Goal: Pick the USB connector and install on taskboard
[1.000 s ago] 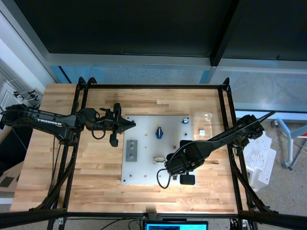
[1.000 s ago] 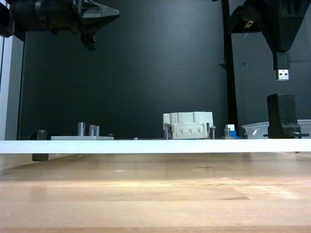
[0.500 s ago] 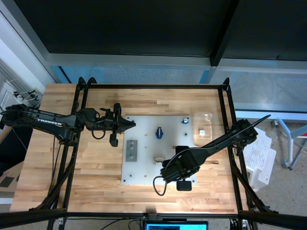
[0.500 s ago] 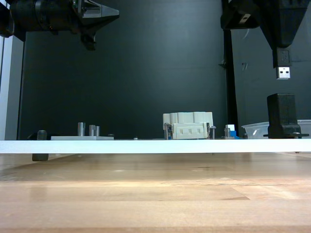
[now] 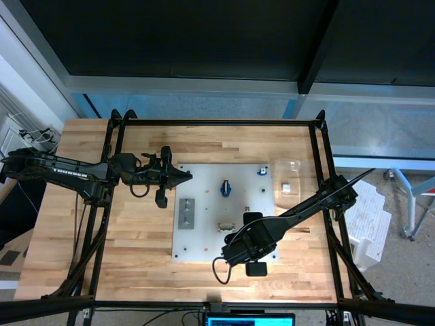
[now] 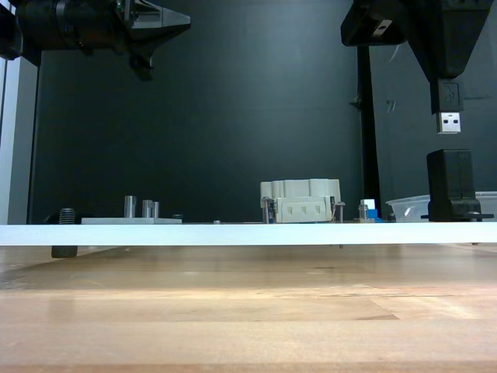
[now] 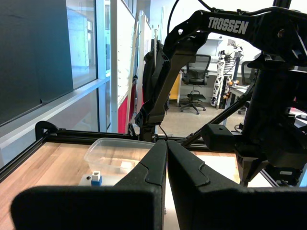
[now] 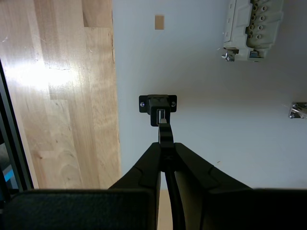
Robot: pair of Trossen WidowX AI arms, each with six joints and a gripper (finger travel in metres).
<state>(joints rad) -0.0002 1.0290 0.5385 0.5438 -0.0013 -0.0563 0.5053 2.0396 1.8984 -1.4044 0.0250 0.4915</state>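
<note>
Butcher-block table (image 5: pixel 136 238) fills the high view under a black frame, with the white taskboard (image 5: pixel 204 204) lying flat at its middle and dark panels behind.

The right gripper (image 6: pixel 449 79) hangs over the near right part of the board, pointing straight down. Its fingers are pinched on the USB connector (image 6: pixel 450 105), whose black body sticks out below the tips with the metal end lowest. Directly under that end stands the small black port (image 6: pixel 451 183); a thin gap shows between them, so plug and port are apart. Along the right gripper (image 8: pixel 164 149), the USB connector (image 8: pixel 163 130) sits in line with the slot of the black port (image 8: pixel 158 104), and a dark cable runs back between the fingers. From above, the right gripper (image 5: pixel 246 239) covers the port, which is probably under the wrist, though the arm hides it there.

Off to this gripper's side, further in on the board, sits the metal multi-pin socket (image 6: pixel 301 200). Beyond that lie the grey block (image 5: pixel 186 212) and the blue knob (image 5: pixel 225 188). A clear plastic tub (image 5: pixel 288 178) rests on the wood past the board's far right corner, behind the gripper.

The left gripper (image 5: pixel 185 176) is well apart from all this, held high at the board's far left edge. Its fingers (image 7: pixel 153 163) are pressed together with nothing between them, and they point across toward the tub and the right arm.
</note>
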